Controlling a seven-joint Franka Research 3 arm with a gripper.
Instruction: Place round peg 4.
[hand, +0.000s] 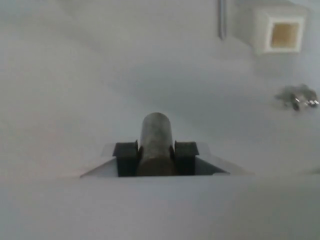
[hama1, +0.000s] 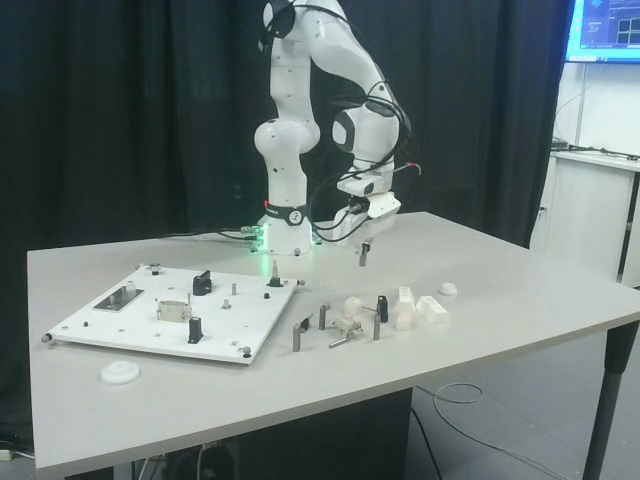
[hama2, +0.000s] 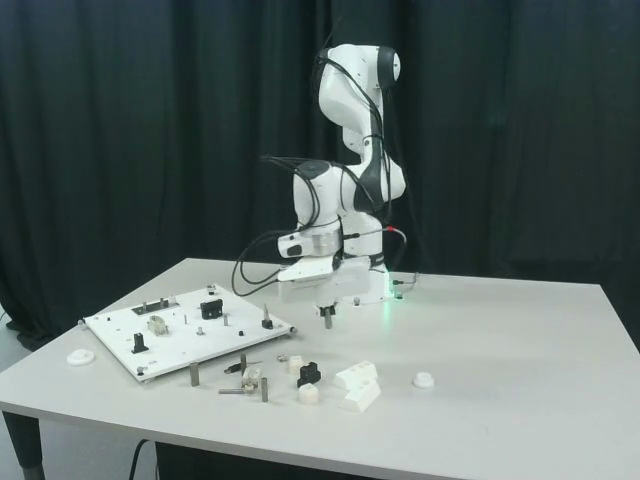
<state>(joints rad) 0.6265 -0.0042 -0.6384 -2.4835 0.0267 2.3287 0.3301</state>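
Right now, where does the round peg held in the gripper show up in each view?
Wrist view: round peg clamped between the black fingers.
First room view: peg hangs above the table, beyond the loose parts.
Second room view: peg above the table, right of the white board.
Shared landmark: the peg itself.

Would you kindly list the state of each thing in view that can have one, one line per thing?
gripper: shut on the round peg, held above the table.
round peg: gripped between the fingers, lifted off the table, not yet placed.
white board: lying flat on the grey table, with small fixtures standing on it.
loose pegs: some upright, one lying on its side beside the board.
white blocks: resting on the table, untouched.
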